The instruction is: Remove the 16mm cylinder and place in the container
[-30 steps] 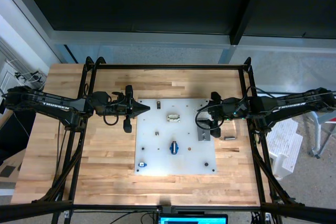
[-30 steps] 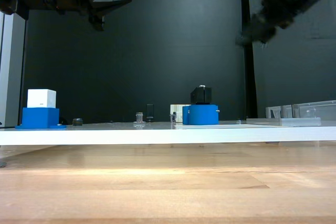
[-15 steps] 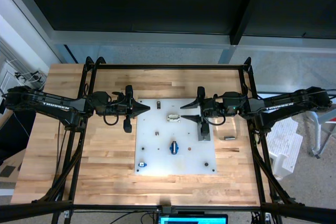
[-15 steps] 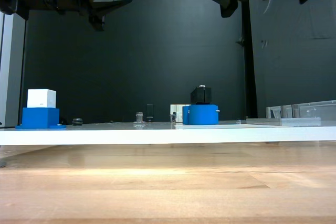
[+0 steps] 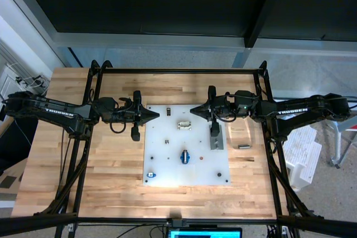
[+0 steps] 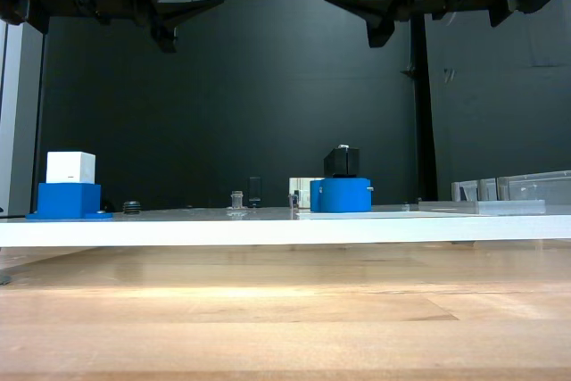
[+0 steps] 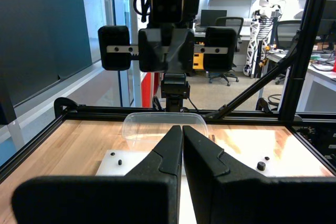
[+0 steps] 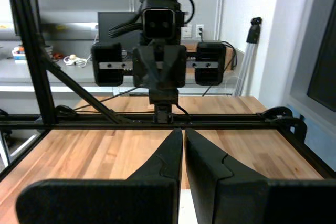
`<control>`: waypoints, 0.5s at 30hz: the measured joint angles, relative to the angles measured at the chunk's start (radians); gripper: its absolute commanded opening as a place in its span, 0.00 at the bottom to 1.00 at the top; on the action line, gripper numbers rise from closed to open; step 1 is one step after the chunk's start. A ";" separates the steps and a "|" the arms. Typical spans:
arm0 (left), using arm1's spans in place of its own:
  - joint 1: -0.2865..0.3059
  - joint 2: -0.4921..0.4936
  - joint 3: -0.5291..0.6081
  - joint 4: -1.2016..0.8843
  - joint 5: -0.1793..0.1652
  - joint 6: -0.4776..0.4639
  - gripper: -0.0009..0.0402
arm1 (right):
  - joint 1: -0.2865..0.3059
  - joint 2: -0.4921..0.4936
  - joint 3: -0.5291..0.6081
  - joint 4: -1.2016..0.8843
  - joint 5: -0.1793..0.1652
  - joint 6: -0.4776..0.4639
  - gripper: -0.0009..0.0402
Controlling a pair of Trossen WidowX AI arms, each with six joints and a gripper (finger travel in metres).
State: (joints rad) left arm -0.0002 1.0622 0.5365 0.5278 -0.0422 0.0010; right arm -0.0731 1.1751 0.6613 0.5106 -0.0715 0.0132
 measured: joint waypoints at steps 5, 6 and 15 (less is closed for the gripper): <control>0.000 0.000 0.000 0.000 0.000 0.000 0.02 | -0.008 0.000 -0.036 0.051 -0.001 0.034 0.02; 0.000 0.000 0.000 0.000 0.000 0.000 0.02 | -0.009 0.000 -0.043 0.059 -0.001 0.035 0.02; 0.000 0.000 0.000 0.000 0.000 0.000 0.02 | -0.008 0.000 -0.058 0.064 -0.001 0.053 0.02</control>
State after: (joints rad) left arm -0.0002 1.0618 0.5369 0.5282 -0.0418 0.0006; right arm -0.0811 1.1751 0.6029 0.5743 -0.0723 0.0658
